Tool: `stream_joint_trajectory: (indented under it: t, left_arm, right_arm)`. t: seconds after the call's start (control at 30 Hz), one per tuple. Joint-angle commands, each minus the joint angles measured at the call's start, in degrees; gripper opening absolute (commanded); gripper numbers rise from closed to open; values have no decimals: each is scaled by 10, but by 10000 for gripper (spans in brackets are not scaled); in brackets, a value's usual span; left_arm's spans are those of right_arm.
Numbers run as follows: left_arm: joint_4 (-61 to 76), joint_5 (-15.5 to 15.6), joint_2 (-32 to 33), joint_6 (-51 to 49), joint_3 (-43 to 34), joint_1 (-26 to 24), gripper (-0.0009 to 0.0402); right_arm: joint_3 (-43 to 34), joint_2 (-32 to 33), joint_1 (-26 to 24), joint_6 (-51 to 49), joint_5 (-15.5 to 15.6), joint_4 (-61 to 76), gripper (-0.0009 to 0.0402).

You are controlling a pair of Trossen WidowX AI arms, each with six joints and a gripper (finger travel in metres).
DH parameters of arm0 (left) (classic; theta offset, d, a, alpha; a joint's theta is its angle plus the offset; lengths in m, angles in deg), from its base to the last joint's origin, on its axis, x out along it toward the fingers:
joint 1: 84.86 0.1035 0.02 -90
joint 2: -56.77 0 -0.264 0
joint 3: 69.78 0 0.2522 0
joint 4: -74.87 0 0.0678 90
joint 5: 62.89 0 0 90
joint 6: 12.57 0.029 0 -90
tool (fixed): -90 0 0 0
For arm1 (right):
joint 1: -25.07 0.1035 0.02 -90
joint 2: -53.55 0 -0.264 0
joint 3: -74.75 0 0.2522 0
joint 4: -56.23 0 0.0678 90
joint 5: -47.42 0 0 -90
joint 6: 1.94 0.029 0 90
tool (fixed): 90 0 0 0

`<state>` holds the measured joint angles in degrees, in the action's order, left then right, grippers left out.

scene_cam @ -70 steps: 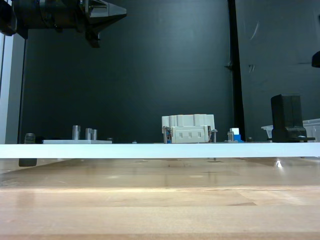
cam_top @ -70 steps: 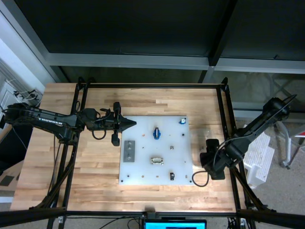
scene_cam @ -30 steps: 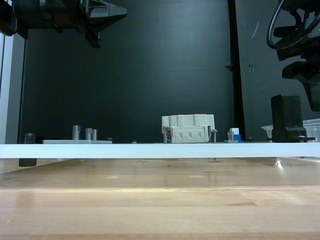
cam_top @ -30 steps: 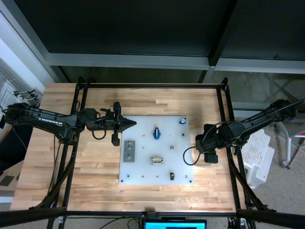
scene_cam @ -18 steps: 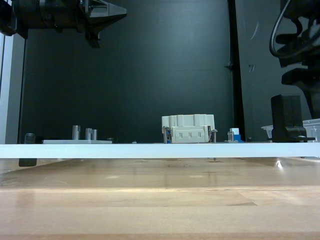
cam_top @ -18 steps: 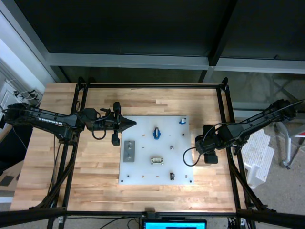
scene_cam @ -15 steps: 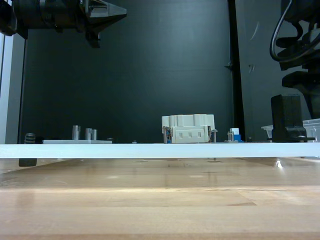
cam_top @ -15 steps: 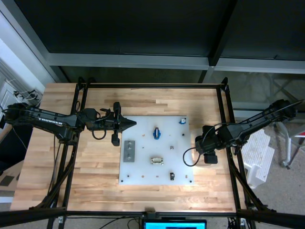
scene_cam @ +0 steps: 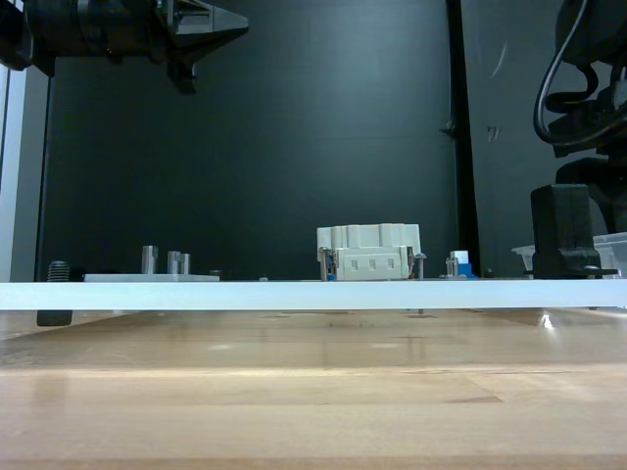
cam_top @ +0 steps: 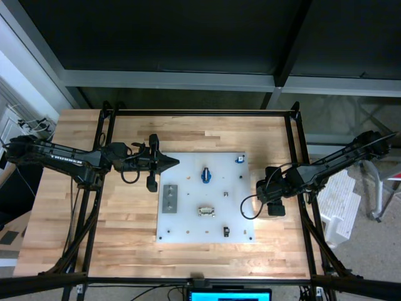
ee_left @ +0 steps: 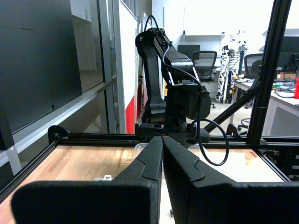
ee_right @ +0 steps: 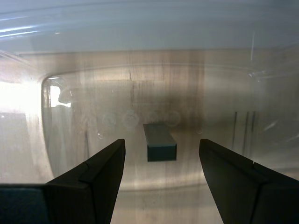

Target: Pick the 16mm bar and install on taskboard

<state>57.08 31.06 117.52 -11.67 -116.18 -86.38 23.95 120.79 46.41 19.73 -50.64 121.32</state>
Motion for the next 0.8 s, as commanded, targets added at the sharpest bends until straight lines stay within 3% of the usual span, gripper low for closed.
stream_joint_trajectory:
  t: [0.03,0.47,0.8]
  left_arm:
    - [0,0,0,0,0,0,0]
    - [0,0,0,0,0,0,0]
    - [0,0,0,0,0,0,0]
  right_arm:
    - [9,0,0,-4,2,-14,206]
    - [16,0,0,-14,1,-24,154]
    - [16,0,0,-14,1,-24,78]
